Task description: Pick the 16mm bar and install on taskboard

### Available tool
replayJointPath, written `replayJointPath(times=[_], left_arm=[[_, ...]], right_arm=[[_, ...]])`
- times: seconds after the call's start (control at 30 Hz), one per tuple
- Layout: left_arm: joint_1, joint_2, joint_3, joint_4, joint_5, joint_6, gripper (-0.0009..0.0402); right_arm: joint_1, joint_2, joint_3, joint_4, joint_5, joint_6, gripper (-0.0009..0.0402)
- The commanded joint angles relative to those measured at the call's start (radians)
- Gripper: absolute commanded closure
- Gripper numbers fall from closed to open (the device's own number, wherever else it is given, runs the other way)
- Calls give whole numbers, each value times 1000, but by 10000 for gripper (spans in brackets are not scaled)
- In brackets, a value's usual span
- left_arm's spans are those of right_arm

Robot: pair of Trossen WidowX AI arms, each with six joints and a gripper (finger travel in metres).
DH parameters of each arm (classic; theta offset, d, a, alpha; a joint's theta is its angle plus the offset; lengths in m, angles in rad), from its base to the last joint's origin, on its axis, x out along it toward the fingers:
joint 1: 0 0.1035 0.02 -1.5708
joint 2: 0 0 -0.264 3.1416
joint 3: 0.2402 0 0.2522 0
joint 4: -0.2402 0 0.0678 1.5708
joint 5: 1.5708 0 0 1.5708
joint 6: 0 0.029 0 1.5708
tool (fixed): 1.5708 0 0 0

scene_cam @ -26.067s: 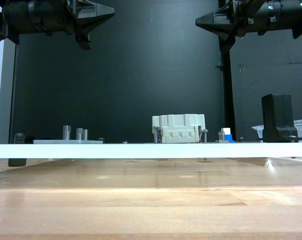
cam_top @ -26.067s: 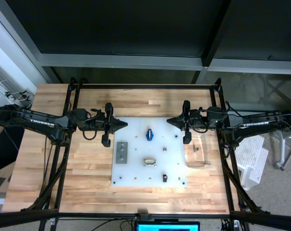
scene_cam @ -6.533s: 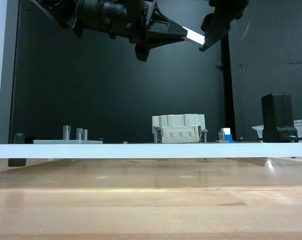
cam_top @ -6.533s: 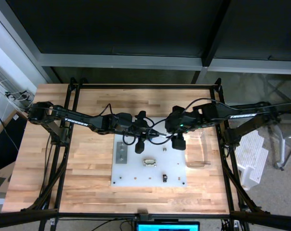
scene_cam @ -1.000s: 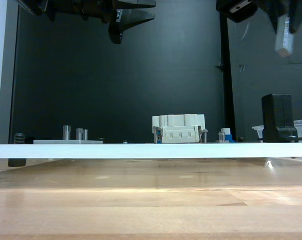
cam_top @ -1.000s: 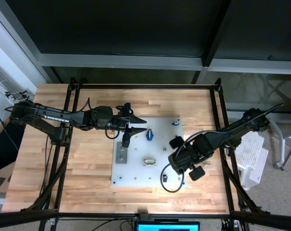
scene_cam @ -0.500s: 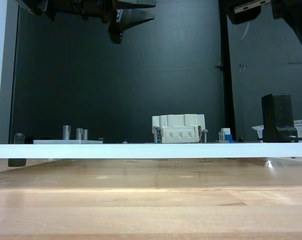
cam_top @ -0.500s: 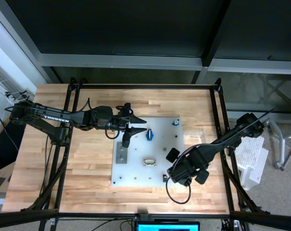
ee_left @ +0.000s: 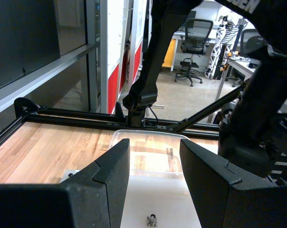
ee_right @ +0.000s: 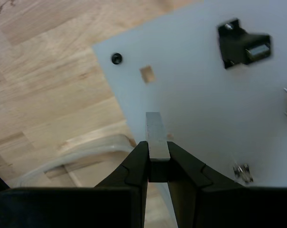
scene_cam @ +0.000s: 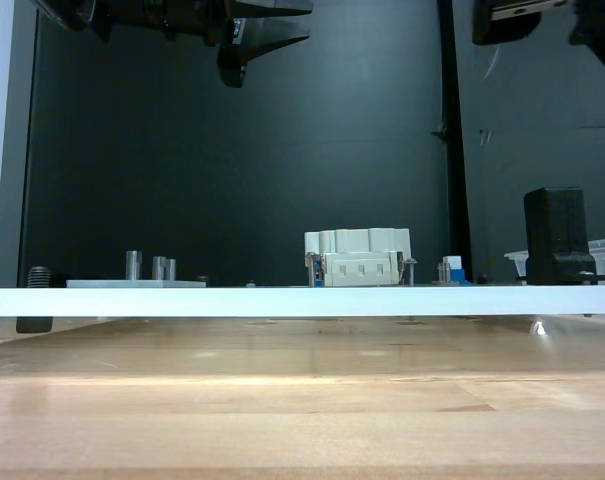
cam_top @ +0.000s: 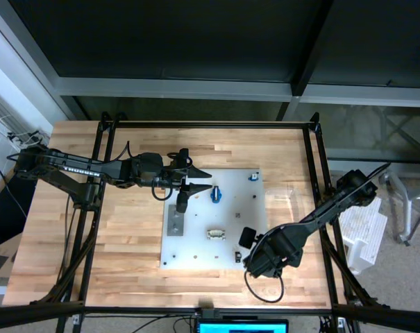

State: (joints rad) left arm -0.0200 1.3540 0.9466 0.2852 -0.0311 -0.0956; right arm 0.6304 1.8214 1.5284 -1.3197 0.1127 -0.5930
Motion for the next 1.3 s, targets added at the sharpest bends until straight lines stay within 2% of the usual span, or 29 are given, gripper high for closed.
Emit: replayJointPath(times=[0.03, 0.4, 0.5, 1.3], left_arm=[[0, 0, 0, 0, 0, 0, 251], [0, 0, 0, 0, 0, 0, 251], [0, 0, 0, 0, 0, 0, 251], [0, 0, 0, 0, 0, 0, 251]], right_arm=[[13, 23, 0, 5, 0, -23, 393], [39, 101, 35, 36, 8, -81, 393], [41, 101, 32, 53, 29, -108, 393], [45, 101, -23, 129, 17, -222, 393]])
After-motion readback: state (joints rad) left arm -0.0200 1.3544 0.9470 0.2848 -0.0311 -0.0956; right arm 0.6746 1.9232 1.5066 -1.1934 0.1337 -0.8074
